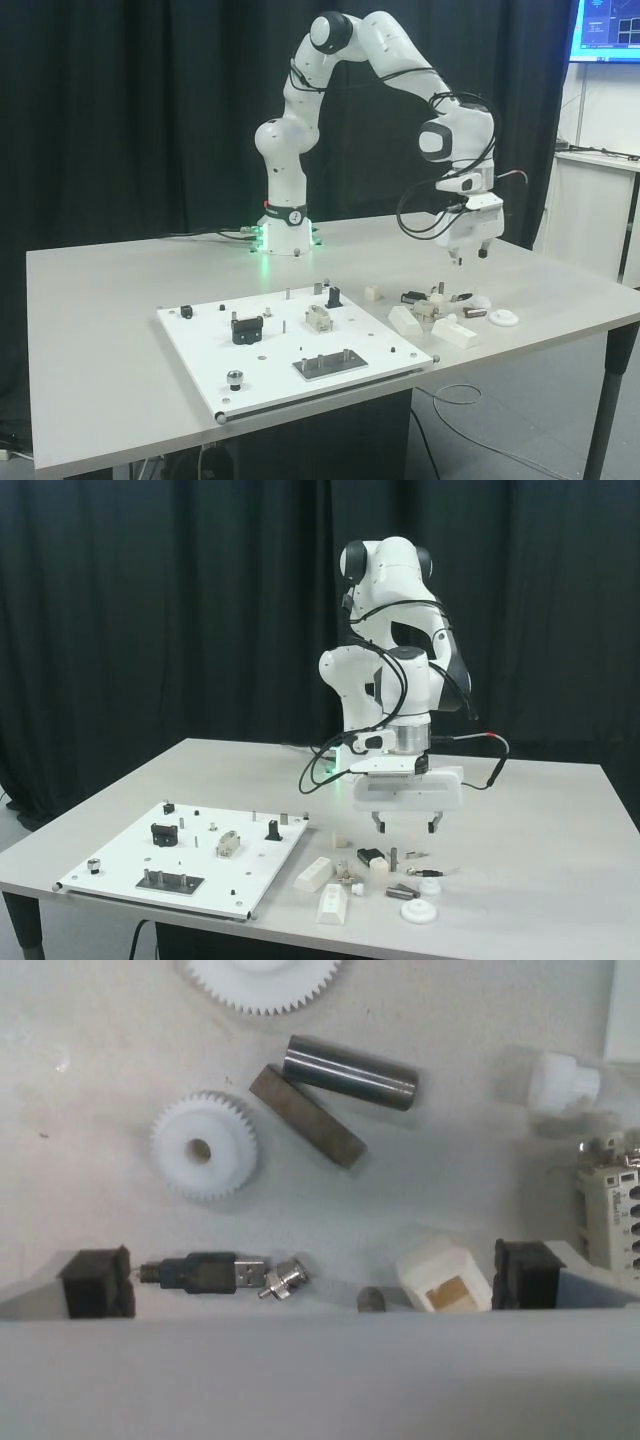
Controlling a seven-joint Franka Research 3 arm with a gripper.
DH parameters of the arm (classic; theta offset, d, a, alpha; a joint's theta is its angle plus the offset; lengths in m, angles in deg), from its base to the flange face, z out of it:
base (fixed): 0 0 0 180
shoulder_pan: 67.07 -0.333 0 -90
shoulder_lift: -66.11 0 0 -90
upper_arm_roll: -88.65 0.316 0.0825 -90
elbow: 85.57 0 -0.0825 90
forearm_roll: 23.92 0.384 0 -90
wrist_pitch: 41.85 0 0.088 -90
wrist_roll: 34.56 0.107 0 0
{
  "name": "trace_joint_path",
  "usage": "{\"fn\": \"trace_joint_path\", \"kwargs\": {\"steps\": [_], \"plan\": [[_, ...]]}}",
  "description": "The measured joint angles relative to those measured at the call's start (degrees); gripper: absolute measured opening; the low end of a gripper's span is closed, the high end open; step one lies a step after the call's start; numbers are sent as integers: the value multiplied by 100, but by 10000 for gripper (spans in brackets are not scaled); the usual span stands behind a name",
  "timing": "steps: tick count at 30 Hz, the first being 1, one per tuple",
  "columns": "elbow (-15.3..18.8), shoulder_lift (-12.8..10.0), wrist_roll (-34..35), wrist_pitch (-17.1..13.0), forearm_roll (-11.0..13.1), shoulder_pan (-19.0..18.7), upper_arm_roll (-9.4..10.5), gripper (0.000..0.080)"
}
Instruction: Remove square peg 4.
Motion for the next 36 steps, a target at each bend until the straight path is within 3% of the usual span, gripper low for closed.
{"fn": "trace_joint_path", "kwargs": {"steps": [10, 20, 29, 36], "plan": [[-64, 0, -1, 64, -36, 6, -8, 800], [-88, 0, -25, 289, -325, 30, -82, 800], [-86, 23, -47, 846, -672, 65, -264, 800], [-32, 116, -47, 1340, -998, 294, -325, 800]]}}
